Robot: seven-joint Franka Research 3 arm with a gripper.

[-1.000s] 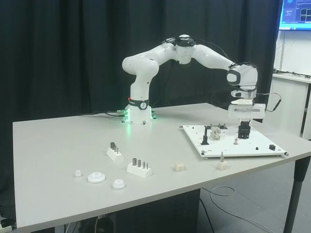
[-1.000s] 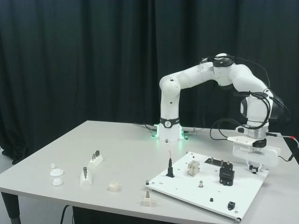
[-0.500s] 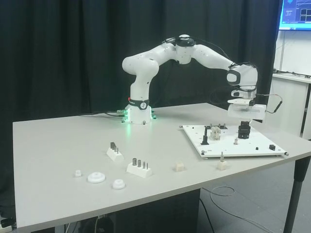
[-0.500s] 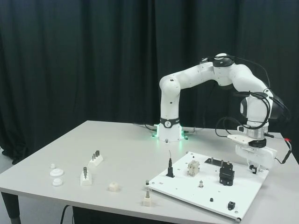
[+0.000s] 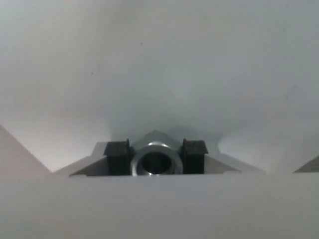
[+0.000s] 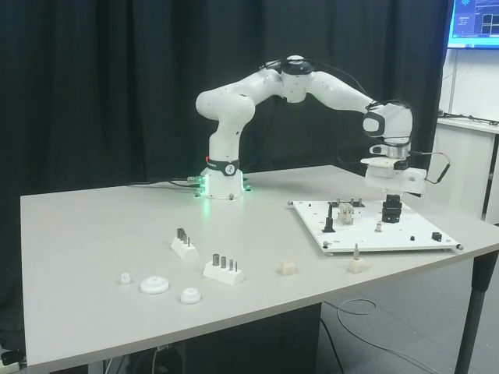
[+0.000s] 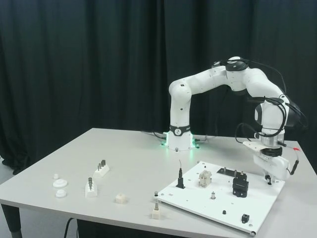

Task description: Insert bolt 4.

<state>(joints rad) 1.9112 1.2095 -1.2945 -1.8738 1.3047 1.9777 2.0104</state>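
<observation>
In the wrist view my gripper [image 5: 155, 157] is shut on a grey metal bolt [image 5: 155, 161]. Its round hollow head sits between the two black pads [image 5: 117, 157]. The gripper [image 7: 270, 178] stands low over the far right edge of the white assembly board [image 7: 218, 206], just behind a black block [image 7: 240, 187]. In the first room view the gripper [image 6: 391, 192] hangs right above that block [image 6: 390, 210]. The bolt's lower end and the hole under it are hidden.
The board [image 6: 374, 236] also carries a thin black post [image 7: 180, 179], a small white part [image 7: 203, 178] and pegs. Two white bolt holders [image 6: 224, 271] [image 6: 184, 245], white gears [image 6: 154, 286] and small blocks [image 6: 356, 264] [image 6: 288, 268] lie on the grey table [image 6: 93, 234].
The hand has turned about its vertical axis over the same spot on the board; its cable has swung with it. The bolt stays gripped.
</observation>
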